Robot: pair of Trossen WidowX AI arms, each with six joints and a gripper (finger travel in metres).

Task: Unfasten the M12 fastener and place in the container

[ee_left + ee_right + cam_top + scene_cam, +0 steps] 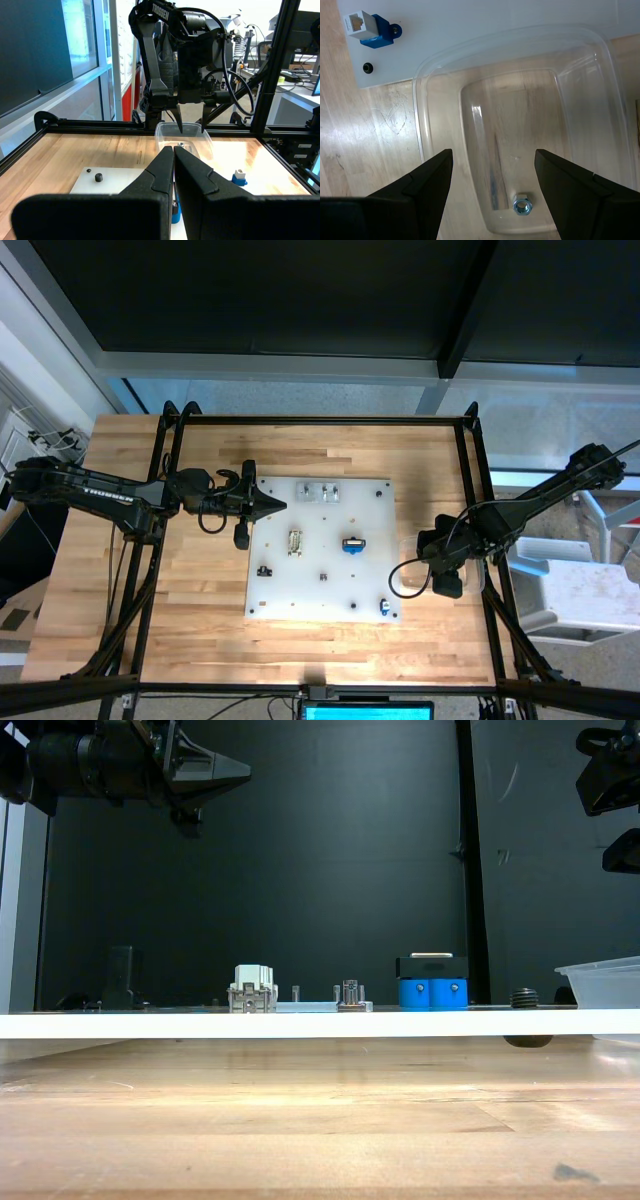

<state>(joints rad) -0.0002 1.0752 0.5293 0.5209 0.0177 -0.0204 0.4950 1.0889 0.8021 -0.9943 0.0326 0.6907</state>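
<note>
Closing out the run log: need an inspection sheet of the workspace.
Surface: wooden table, white board on it.
Job's things: nut lies in container; stud bare.
Clutter: blue connector, grey socket on board.
Grippers: left gripper shut, raised over board's left edge; right gripper open, over container.
Cables: black cable on right arm.
Surroundings: black frame, window.

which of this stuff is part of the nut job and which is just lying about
Job: silver nut, lying in the clear container; bare stud; right pincer, open above the container.
Lying about: left pincer, shut, over the white board's left edge; blue connector; blue-tipped part.
</note>
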